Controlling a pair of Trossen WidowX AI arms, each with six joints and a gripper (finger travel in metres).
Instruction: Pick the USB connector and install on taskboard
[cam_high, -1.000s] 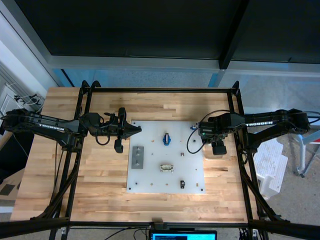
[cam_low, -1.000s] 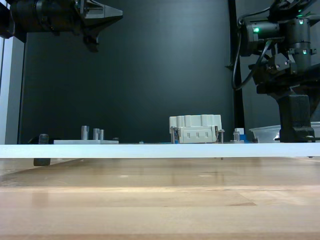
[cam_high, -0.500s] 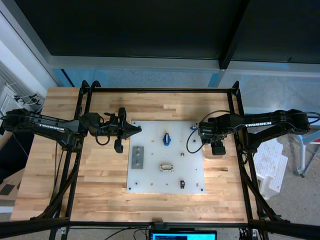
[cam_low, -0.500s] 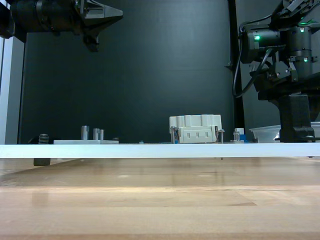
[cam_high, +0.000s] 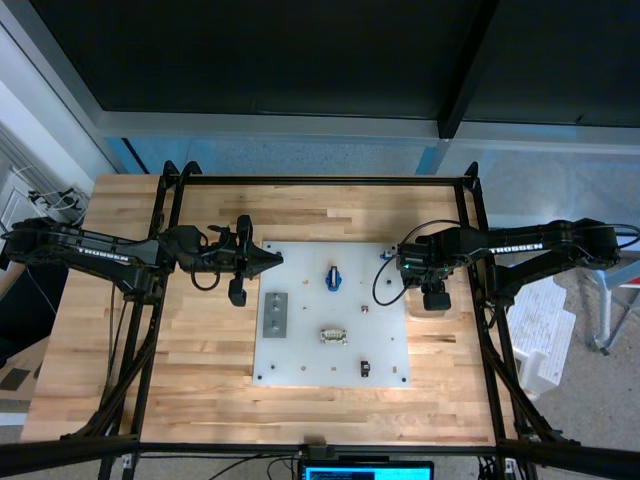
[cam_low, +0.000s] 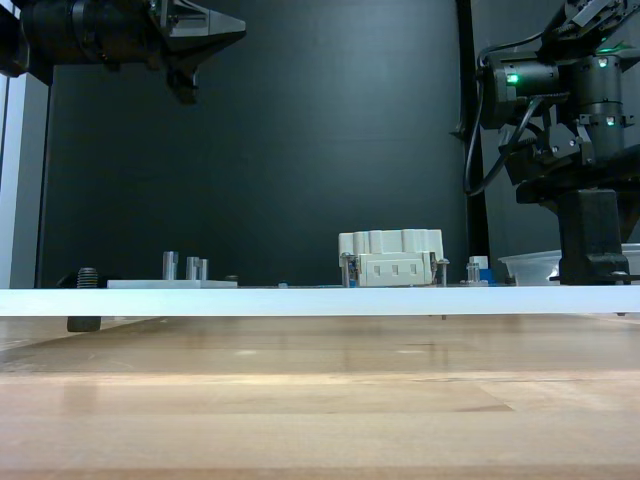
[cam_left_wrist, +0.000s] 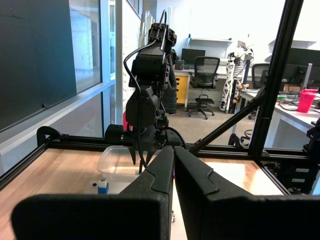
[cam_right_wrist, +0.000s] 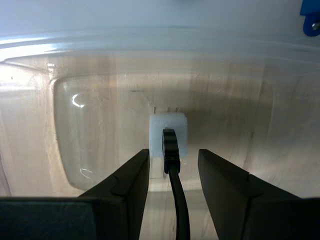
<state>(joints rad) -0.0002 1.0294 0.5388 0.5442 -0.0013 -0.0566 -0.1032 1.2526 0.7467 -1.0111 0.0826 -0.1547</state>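
The black USB connector with its cable stands plugged in a small white holder inside a clear plastic tray. My right gripper is open, one finger on each side of the connector, not touching it. From above, the right gripper points down over the tray just off the right edge of the white taskboard. My left gripper is shut and empty, held high above the board's left edge, and appears again as the left gripper.
On the taskboard stand a grey block, a blue upright part, a silver multi-pin connector and a small black socket. The black frame rails border the wooden table.
My right gripper has come down a little and shifted slightly left over the tray. The left arm has not moved.
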